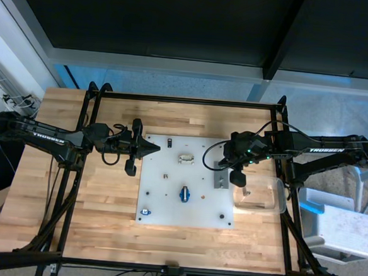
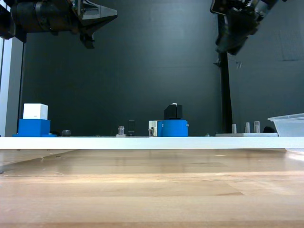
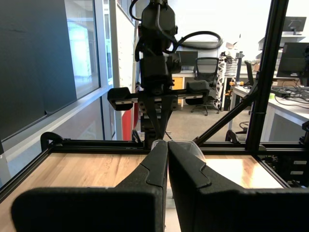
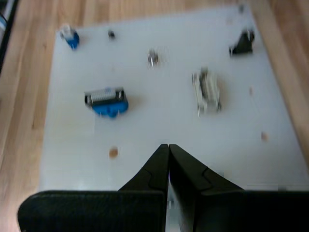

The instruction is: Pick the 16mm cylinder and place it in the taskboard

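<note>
Closest to the wrist lens, the right gripper (image 4: 168, 146) has both fingers pressed together with nothing visible between them. It hangs high over the right edge of the taskboard (image 1: 167, 200), above the grey block (image 1: 221, 176). Just right of that sits the clear tray (image 1: 284, 205); I take a small speck inside it to be the 16mm cylinder (image 1: 246, 192), though I cannot be sure. Over the board's left edge the left gripper (image 1: 157, 148) hovers, likewise closed. I expect the peg to be light, rigid, smooth and apt to roll or slip. I'd pinch it across its round side at mid-length, centred in the fingers.
</note>
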You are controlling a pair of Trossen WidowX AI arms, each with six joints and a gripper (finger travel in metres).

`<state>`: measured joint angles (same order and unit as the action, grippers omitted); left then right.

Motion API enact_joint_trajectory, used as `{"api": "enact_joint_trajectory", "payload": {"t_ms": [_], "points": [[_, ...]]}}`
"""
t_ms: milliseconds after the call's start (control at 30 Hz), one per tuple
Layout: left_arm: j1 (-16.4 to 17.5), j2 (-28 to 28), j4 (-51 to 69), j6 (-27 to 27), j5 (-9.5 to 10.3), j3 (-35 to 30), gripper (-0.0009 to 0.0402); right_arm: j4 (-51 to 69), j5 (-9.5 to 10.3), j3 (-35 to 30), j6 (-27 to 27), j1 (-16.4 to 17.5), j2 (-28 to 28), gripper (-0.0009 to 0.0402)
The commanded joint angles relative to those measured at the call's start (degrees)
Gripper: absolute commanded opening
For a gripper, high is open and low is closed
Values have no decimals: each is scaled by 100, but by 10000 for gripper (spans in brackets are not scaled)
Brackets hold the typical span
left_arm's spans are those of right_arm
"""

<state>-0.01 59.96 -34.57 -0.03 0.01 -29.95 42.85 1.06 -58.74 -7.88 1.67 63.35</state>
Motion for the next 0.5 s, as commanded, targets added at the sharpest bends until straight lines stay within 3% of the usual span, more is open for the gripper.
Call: {"api": "enact_joint_trajectory", "payload": {"t_ms": [33,300,500], "points": [[0,2,0,-2,0,0,0,378,-2,-2,-61,11,2,0],[0,2,0,-2,0,0,0,1342,4,-7,-452,85,2,0],[2,2,0,-2,0,0,0,2063,0,-118,-798,361,2,0]]}}
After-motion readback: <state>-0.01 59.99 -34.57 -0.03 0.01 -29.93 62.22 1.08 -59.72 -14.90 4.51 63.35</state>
